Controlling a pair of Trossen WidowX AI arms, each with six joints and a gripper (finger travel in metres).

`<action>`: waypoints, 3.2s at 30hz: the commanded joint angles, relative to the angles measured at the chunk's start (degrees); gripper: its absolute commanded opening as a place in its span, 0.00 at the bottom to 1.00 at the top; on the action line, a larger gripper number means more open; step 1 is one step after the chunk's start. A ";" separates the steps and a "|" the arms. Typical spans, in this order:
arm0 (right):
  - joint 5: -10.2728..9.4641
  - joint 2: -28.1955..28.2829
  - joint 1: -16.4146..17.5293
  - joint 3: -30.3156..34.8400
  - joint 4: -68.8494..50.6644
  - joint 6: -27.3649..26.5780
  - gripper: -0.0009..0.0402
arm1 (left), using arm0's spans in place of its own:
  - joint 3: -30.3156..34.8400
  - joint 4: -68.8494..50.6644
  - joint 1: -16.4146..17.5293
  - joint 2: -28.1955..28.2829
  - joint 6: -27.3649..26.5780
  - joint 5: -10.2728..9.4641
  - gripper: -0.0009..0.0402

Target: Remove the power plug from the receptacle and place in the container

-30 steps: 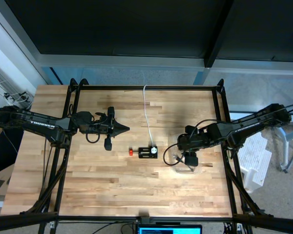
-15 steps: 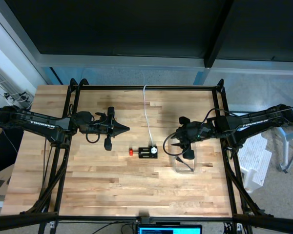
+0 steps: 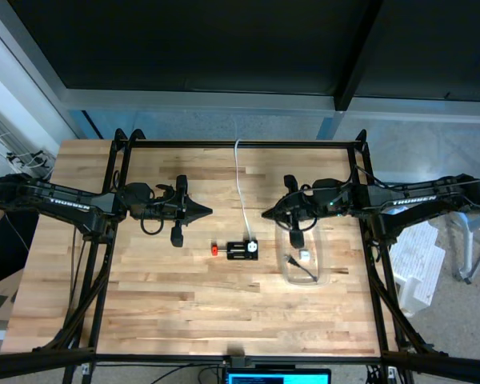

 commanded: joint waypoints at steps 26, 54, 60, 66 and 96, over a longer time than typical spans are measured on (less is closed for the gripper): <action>-2.34 -4.09 -3.28 -15.98 28.30 2.97 0.02 | 0.02 0.00 0.00 0.02 0.00 0.00 0.02; -2.78 -3.96 -3.26 -16.13 28.24 4.04 0.02 | 0.02 0.00 0.02 0.02 0.00 0.00 0.02; -2.78 -3.96 -3.23 -16.13 28.22 4.04 0.02 | 0.02 0.00 0.00 0.02 0.00 0.00 0.02; -2.78 -3.96 -3.26 -16.13 28.11 4.04 0.02 | 0.02 0.00 0.00 0.02 0.02 0.00 0.02; -2.78 -3.96 -3.26 -16.13 27.87 4.04 0.02 | 0.02 0.00 0.00 0.02 0.00 0.00 0.02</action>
